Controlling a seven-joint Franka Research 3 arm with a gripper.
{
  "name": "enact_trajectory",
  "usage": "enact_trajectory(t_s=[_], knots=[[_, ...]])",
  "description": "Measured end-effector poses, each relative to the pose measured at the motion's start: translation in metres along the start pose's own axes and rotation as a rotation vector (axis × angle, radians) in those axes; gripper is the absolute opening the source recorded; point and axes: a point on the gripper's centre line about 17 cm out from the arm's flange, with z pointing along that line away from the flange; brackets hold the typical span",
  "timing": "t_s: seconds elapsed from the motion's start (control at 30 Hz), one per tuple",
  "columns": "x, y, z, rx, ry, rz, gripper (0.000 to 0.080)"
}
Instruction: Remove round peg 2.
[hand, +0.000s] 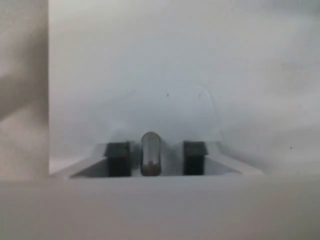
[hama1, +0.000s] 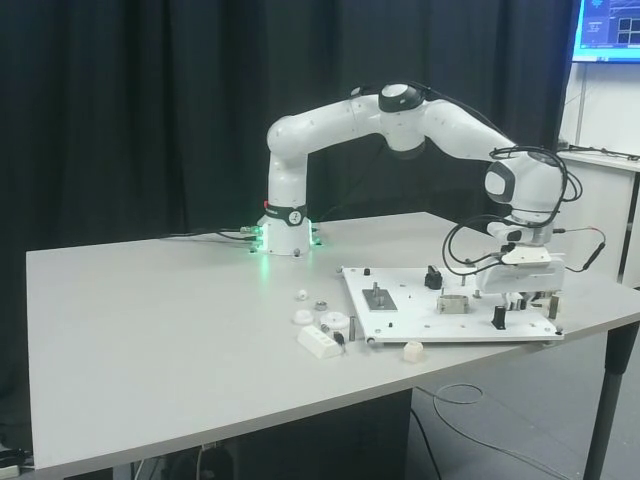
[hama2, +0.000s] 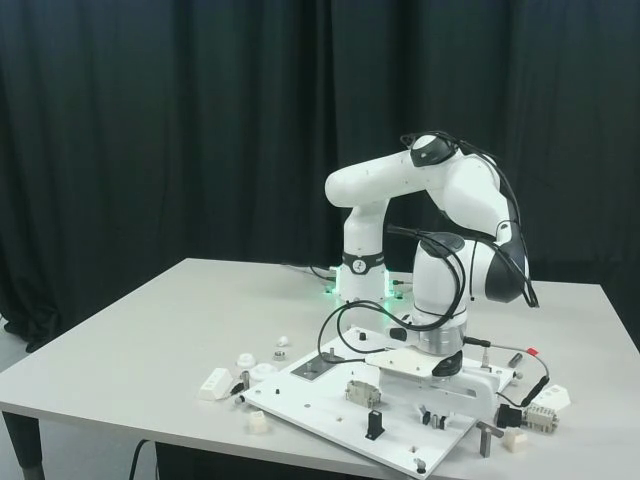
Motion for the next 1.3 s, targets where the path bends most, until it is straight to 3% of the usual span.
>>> enact_trajectory(t_s=[0.17, 0.2, 0.57, 1.3], knots=[[0.0004, -0.0023, -0.0001, 0.006, 0.003, 0.000, 0.0352], [0.0005, -0.0025, -0.0001, 0.006, 0.004, 0.000, 0.0074], [0.0003, -0.0029, -0.0001, 0.004, 0.007, -0.005, 0.0076], [-0.0002, 0.0002, -0.0070, -0.033, 0.022, -0.052, 0.0075]])
